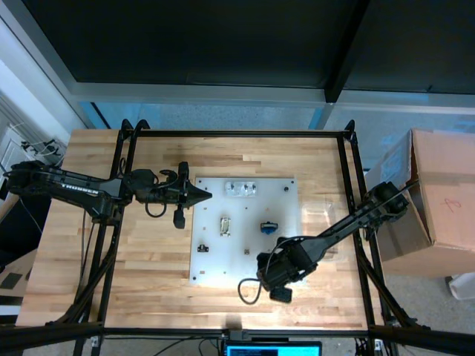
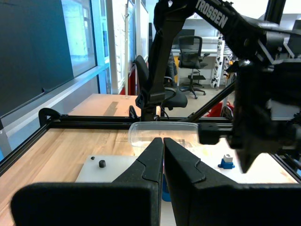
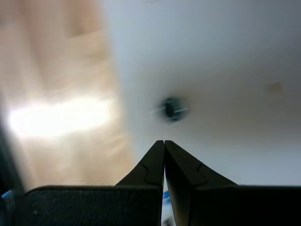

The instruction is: Unfasten the M12 nut and place it in the container

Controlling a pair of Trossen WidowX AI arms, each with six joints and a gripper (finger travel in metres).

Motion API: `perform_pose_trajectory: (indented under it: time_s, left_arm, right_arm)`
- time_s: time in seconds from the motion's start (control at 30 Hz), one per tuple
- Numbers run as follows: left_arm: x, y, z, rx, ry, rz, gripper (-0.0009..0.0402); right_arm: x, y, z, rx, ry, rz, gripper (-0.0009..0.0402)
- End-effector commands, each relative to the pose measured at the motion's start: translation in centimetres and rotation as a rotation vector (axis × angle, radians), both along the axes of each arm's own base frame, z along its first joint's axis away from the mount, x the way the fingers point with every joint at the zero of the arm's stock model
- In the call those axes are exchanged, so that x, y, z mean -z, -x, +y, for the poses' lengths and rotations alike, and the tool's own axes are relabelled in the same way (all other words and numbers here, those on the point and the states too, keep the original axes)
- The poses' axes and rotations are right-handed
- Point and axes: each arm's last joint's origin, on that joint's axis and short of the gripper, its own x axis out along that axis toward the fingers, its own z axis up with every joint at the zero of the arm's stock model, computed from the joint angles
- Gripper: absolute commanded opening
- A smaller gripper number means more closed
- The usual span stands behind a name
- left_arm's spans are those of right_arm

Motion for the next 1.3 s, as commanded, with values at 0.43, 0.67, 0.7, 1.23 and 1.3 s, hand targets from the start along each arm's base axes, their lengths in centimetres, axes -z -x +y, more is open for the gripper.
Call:
perform_pose_trajectory:
  time_s: [0.43, 0.67, 0.7, 1.23, 1.3]
  left_arm:
    - [0.0, 0.0, 0.0, 0.0, 0.0, 0.0, 0.0]
    - [0.0, 0.0, 0.0, 0.0, 0.0, 0.0, 0.0]
    - [0.0, 0.0, 0.0, 0.0, 0.0, 0.0, 0.0]
    - [0.0, 0.0, 0.0, 0.0, 0.0, 0.0, 0.0]
    - [0.0, 0.0, 0.0, 0.0, 0.0, 0.0, 0.0]
  right_arm:
    - [2.2, -1.3, 0.6, -0.046, -0.04, 0.021, 0.0]
    - [2.8, -1.3, 0.5, -0.041, -0.031, 0.031, 0.0]
    - [2.8, -1.3, 0.4, -0.039, -0.025, 0.028, 0.0]
    - [3.1, -1.3, 0.1, -0.023, 0.011, 0.023, 0.0]
    - [3.1, -1.3, 0.1, -0.023, 0.011, 0.023, 0.0]
